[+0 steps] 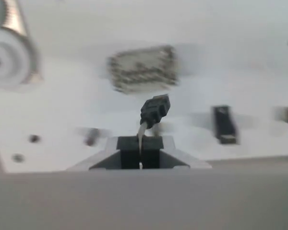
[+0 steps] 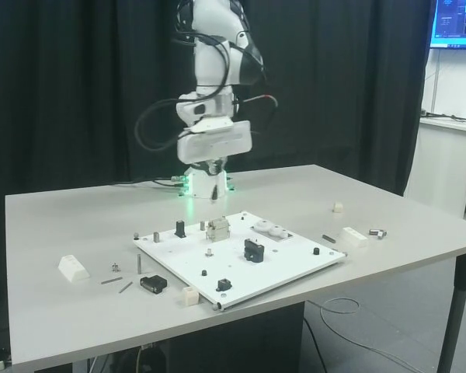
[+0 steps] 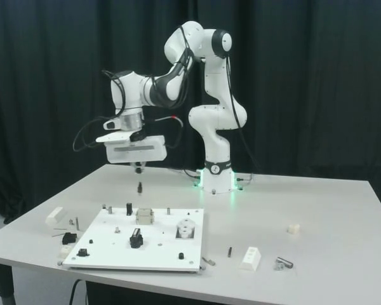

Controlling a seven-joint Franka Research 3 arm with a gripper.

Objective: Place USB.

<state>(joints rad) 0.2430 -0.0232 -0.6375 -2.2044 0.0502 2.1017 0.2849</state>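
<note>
Wrist view: the gripper (image 1: pixel 140 154) has its two black fingers closed on a thin white lead, from which the USB plug (image 1: pixel 155 109) hangs free below the fingertips; the plug is held by its lead, not by its body, so you should expect it to swing and should move slowly. Beneath it lies the white board (image 1: pixel 77 105); a grey ribbed block (image 1: pixel 142 68) sits beyond the plug at about 12 o'clock, and a black slot-shaped fixture (image 1: pixel 224 124) at about 3 o'clock. Which of these is the intended socket cannot be told; the round white part (image 1: pixel 7 57) at 10 o'clock is cut off by the frame edge.

First room view: the gripper (image 2: pixel 212 167) hangs well above the board (image 2: pixel 295 260), over its far edge; the plug is too small to make out here. Bring the arm down only once the plug hangs still, and judge alignment from the wrist camera.

Second room view: the plug (image 3: pixel 139 187) dangles between the gripper (image 3: pixel 138 166) and the board (image 3: pixel 171 251), roughly above the grey block (image 3: pixel 144 217); it is apart from every fixture. You should lower it vertically and keep the lead taut; the plug's orientation about its own axis cannot be read, so a clean insertion is, in my judgement, uncertain.
</note>
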